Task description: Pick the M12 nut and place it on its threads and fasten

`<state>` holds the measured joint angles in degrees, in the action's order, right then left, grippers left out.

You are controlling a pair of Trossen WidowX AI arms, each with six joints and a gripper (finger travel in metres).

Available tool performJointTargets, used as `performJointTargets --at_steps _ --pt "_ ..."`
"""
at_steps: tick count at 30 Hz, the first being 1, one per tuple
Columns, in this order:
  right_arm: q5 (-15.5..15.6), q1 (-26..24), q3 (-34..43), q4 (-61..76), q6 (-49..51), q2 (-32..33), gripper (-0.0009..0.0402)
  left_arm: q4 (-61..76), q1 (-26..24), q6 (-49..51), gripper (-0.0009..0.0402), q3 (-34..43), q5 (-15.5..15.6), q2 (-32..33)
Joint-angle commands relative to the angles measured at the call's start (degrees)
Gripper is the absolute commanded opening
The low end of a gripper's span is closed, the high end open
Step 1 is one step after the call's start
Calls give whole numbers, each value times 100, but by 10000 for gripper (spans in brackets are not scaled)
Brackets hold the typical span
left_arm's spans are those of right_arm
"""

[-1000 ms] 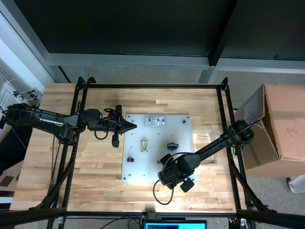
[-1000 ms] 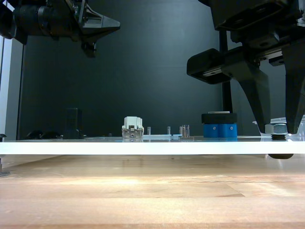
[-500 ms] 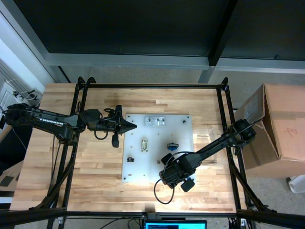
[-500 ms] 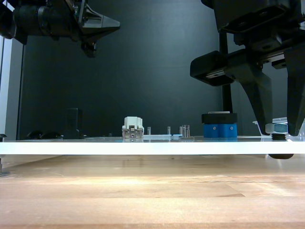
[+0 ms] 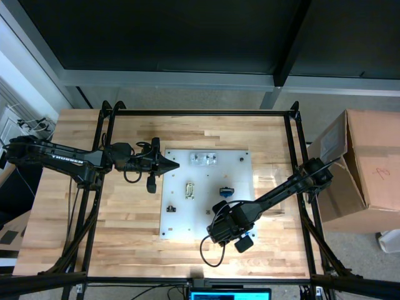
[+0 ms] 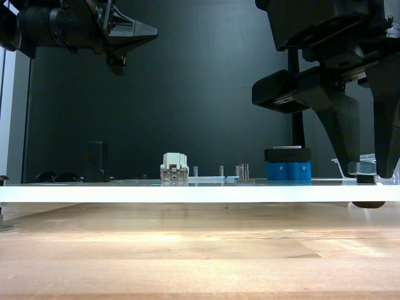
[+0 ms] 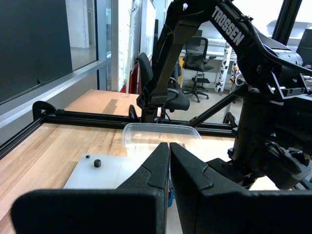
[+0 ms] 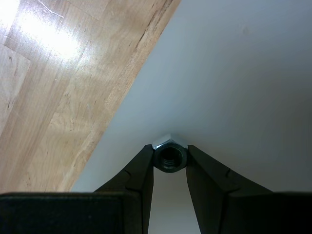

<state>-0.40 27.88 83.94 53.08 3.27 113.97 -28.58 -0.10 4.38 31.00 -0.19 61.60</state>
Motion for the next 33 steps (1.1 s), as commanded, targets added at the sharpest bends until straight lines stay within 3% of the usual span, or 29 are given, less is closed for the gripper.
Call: performJointTargets --at_steps 1,20,33 --pt "2 2 22 -72 -52 -9 12 -2 2 0 0 0 0 0" --pt "44 13 192 26 -494 155 12 0 0 0 0 0 0 0" --pt "42 13 181 55 -1416 153 12 0 2 0 0 0 0 0"
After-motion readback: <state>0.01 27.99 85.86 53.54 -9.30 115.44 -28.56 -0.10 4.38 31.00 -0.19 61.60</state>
